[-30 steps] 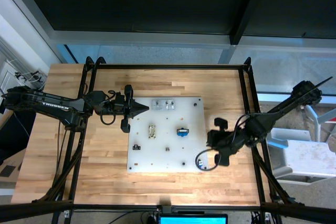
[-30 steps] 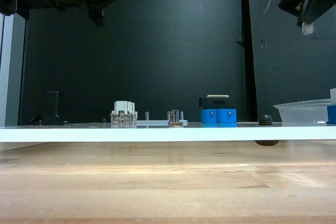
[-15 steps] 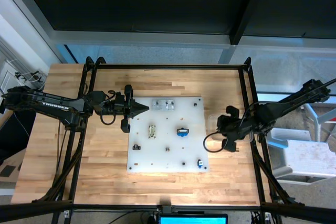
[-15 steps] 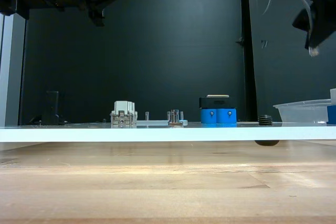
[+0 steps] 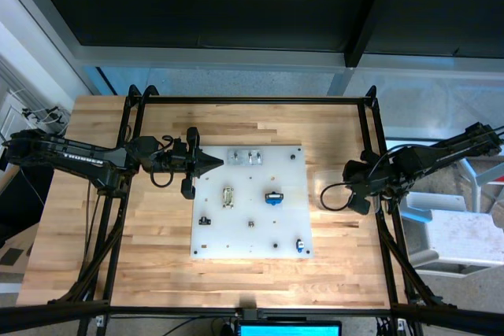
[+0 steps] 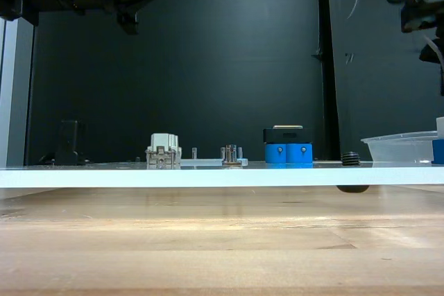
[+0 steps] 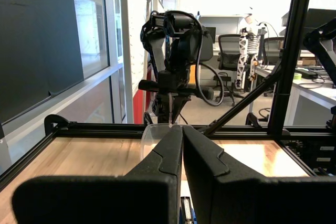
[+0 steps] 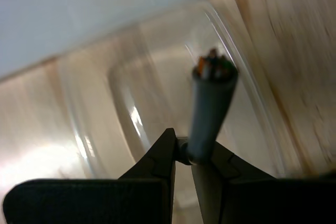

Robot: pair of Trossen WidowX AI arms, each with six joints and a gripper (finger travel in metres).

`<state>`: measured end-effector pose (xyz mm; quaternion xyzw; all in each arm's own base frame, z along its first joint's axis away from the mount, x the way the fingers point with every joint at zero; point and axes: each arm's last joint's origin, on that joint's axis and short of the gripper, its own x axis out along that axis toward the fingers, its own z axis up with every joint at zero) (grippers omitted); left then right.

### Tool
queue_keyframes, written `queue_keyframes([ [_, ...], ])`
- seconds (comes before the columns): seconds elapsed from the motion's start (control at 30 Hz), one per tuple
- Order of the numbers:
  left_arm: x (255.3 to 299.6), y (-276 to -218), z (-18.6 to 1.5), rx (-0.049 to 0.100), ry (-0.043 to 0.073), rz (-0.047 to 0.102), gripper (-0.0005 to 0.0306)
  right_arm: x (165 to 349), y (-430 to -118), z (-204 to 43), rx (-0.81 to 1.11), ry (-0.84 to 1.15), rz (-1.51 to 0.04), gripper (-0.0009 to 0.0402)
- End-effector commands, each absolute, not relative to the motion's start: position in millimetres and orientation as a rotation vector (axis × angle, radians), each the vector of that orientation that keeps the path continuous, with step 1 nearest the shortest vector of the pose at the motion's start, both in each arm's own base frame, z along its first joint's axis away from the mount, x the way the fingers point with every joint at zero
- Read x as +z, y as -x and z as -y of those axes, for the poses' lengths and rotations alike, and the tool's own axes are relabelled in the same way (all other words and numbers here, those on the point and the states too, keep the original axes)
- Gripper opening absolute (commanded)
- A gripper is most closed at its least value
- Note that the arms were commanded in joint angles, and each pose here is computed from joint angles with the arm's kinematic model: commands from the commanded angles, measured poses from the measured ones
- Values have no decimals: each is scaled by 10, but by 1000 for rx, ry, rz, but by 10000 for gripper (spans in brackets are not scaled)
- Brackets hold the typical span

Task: Remove the rj45 connector and place it in the container

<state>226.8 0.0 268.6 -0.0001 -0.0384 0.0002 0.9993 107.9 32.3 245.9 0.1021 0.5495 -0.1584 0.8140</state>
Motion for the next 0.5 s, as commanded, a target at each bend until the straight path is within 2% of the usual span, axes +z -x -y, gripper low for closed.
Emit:
queue_keyframes([
  [0.03, 2686, -2269, 0, 0, 0, 76, 0, 2431, -1026, -303, -371, -199, -1228, 0],
  [0.2, 2686, -2268, -1, 1, 0, 77, 0, 2425, -1018, -304, -375, -210, -1245, 22],
  [0.5, 2686, -2269, 0, 0, 0, 76, 0, 2428, -1038, -313, -364, -225, -1230, 120],
])
